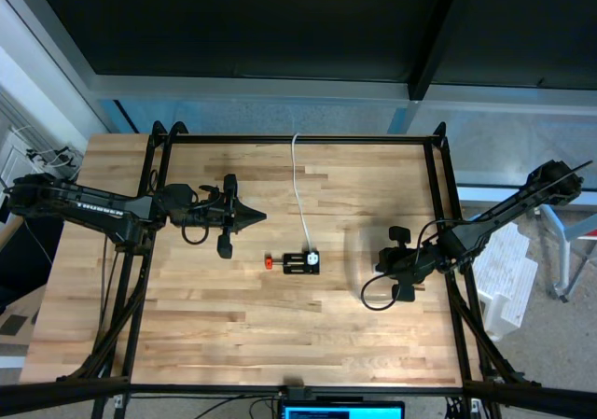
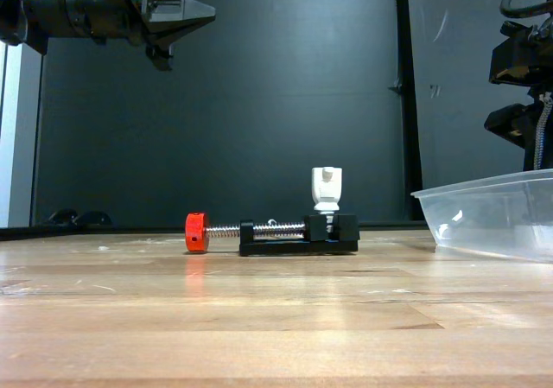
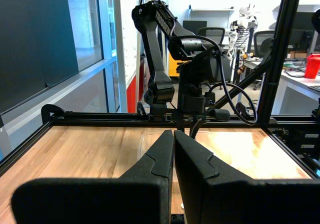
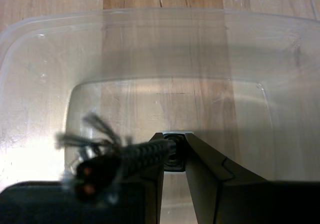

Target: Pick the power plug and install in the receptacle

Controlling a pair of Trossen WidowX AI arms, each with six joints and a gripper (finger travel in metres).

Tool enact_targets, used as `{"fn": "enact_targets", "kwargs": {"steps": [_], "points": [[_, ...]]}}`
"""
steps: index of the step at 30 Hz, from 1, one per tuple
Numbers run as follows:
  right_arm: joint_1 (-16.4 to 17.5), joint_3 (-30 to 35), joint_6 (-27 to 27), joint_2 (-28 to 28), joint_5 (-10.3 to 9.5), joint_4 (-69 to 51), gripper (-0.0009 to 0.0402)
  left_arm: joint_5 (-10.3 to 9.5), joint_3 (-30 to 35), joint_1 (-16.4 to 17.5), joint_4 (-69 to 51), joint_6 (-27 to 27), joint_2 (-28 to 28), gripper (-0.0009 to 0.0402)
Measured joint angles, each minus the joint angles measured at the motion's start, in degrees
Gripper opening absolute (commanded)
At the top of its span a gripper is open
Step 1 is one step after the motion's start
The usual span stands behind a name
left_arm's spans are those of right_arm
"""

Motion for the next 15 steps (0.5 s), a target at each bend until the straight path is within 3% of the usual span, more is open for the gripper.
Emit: {"fn": "enact_targets", "kwargs": {"steps": [15], "points": [[0.0,0.0,-0.2,-3.2,0.15,-1.3,0.0,0.0,0.0,0.0,0.0,0.0,0.0,0.0]]}}
